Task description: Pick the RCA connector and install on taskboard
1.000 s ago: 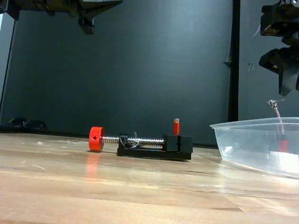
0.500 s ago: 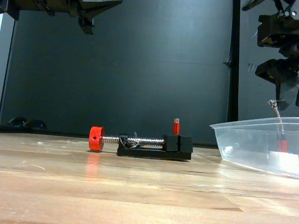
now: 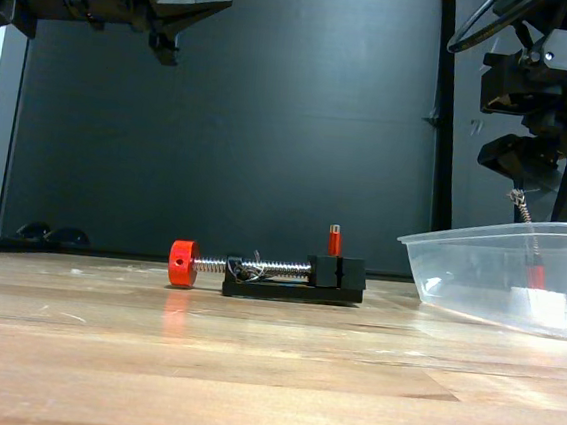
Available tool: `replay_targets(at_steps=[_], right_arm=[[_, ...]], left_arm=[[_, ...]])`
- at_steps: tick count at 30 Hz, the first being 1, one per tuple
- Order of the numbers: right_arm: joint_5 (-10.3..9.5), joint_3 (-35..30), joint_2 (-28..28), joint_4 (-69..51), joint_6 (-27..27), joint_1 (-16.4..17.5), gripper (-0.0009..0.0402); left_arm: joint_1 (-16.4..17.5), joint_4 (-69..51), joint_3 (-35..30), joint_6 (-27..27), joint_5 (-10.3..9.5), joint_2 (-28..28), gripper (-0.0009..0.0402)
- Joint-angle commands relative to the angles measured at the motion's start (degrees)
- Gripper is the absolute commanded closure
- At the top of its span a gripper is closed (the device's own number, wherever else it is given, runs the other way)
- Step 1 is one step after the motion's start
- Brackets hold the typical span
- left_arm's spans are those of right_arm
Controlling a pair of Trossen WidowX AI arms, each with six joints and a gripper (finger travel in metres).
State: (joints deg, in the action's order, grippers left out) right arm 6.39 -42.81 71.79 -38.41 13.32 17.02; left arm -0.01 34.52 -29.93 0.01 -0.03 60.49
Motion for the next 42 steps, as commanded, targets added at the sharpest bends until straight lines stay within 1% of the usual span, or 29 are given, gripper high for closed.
replay_targets(at_steps=[1, 7, 20, 26, 42], right_arm=[[0.04, 0.0, 0.9, 0.3, 0.0, 0.1, 0.022], [0.0, 0.0, 3.5, 2.0, 0.0, 0.2, 0.022], [0.07, 0.3, 6.7, 4.0, 0.0, 0.3, 0.0223], [0.07, 0.5, 7.8, 5.1, 0.0, 0.4, 0.0239], [0.07, 1.1, 7.7, 6.0, 0.2, 0.5, 0.0293]], left_arm=[[0.0, 0.0, 0.0, 0.0, 0.0, 0.0, 0.0393], [0.0, 0.0, 0.0, 0.0, 0.0, 0.0, 0.0393], [0.0, 0.0, 0.0, 0.0, 0.0, 0.0, 0.0393], [0.0, 0.0, 0.0, 0.0, 0.0, 0.0, 0.0393], [0.0, 0.0, 0.0, 0.0, 0.0, 0.0, 0.0393]])
